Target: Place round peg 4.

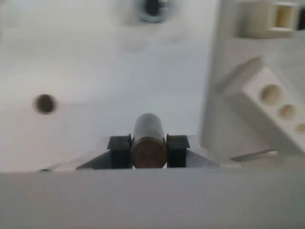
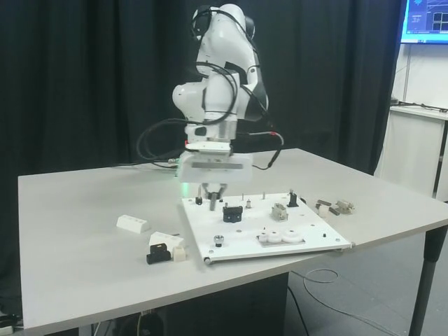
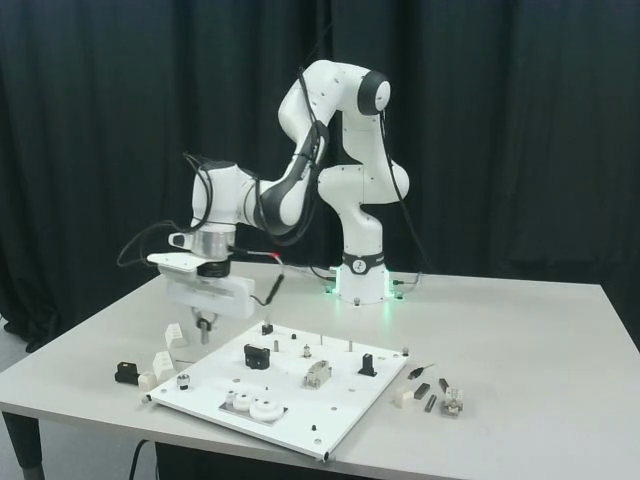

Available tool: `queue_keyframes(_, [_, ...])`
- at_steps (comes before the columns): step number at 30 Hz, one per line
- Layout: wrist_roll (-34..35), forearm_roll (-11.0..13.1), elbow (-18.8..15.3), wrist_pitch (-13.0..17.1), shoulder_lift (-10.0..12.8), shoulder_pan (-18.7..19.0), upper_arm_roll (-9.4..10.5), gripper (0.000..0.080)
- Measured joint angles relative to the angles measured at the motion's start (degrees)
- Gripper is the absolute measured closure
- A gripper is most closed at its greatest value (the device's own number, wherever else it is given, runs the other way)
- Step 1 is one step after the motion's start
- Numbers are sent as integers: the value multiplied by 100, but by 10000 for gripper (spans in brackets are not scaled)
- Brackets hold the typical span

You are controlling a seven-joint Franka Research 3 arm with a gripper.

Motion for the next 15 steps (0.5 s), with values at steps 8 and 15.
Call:
queue_keyframes(8, [-462,-109,-4,241,91,-263,-298,649])
queue_keyframes(15, [-995,-85,0,666,260,-773,-312,649])
